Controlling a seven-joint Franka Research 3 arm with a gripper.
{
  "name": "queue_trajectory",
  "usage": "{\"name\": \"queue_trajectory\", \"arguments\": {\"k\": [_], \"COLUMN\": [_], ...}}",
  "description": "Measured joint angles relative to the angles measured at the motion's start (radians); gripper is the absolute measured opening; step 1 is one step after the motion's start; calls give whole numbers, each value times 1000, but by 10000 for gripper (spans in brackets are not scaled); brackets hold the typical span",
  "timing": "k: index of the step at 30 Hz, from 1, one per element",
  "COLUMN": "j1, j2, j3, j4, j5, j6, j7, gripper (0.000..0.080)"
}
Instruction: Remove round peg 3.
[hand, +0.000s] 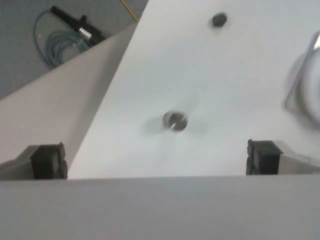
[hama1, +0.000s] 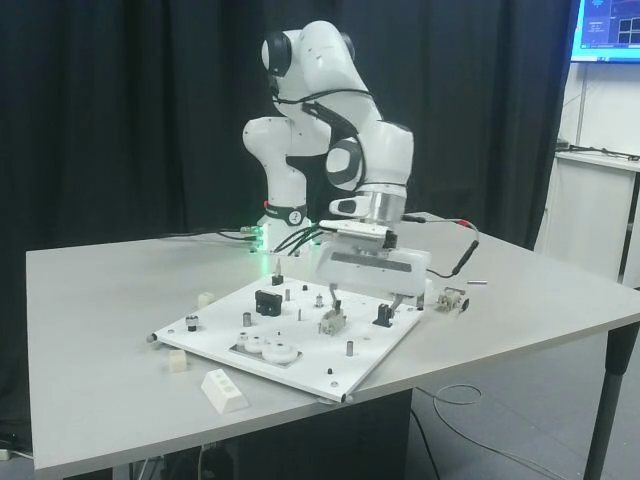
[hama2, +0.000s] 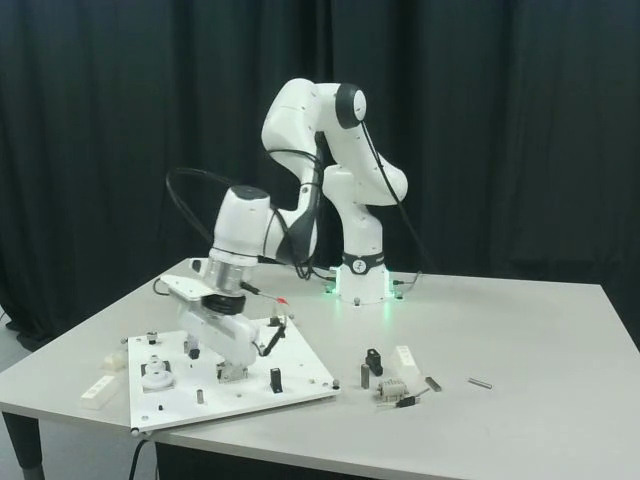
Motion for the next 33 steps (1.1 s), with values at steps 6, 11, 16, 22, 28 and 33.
{"name": "queue_trajectory", "arguments": {"k": [6,11,16,22,28,33], "j1": [-1,-5,-8,-11,-11,-10], "j2": [30,55,72,89,105,119], "j3": [-31,-42,-47,-48,-47,-45], "j4": [34,60,69,81,94,109], "j5": [107,162,184,191,194,205], "j6": [17,17,12,-3,-19,-27], "j7": [-176,-285,-360,-403,-418,-421], "gripper": [800,800,800,800,800,800]}}
